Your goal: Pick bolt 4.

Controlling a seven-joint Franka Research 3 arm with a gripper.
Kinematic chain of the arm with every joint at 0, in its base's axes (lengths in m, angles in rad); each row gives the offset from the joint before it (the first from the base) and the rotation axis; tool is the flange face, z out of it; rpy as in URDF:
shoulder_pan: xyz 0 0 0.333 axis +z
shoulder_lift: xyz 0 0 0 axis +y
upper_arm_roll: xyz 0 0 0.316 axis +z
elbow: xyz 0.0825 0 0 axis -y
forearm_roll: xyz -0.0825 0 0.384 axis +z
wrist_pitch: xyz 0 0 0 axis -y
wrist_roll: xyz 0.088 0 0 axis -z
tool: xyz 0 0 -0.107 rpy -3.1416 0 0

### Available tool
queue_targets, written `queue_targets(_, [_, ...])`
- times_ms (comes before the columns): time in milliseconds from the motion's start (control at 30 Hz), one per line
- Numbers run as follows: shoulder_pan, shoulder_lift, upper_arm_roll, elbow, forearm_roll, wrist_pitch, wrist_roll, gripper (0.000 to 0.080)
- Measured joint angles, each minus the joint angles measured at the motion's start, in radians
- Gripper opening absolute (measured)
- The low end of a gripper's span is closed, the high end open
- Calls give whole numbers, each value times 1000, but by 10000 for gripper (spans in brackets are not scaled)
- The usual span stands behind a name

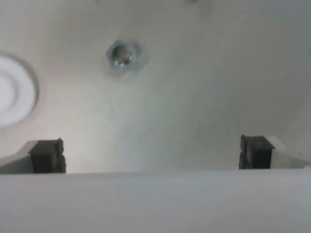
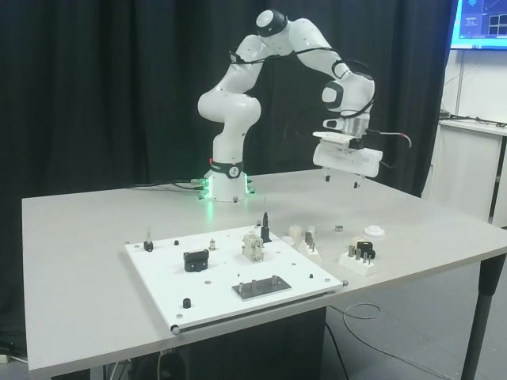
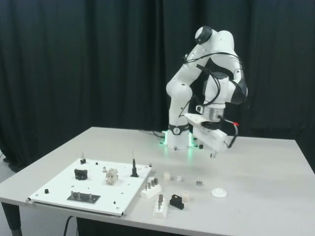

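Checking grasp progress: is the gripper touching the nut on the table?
Apart. First room view shows the gripper hanging well above the nut on the table.

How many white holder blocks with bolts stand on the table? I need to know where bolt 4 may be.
2: one block just beside the white board's edge, the other nearer the table's front edge. More may be hidden.
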State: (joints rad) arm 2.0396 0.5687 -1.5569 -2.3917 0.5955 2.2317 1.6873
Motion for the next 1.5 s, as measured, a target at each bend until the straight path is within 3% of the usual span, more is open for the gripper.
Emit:
queue_targets(200, [-5, 1, 24, 1, 17, 19, -317, 800])
queue_targets(367, [-25, 3, 38, 1, 55, 33, -448, 800])
queue_targets(633, [-90, 3, 88, 0, 131, 83, -649, 800])
queue_targets(833, [-153, 3, 130, 1, 179, 116, -749, 800])
queue_targets(1000, [-202, 4, 163, 8, 190, 130, -841, 800])
queue_targets(1267, [-271, 6, 209, 21, 228, 133, -1019, 800])
queue_targets(1500, [-313, 17, 241, 28, 256, 133, -1078, 800])
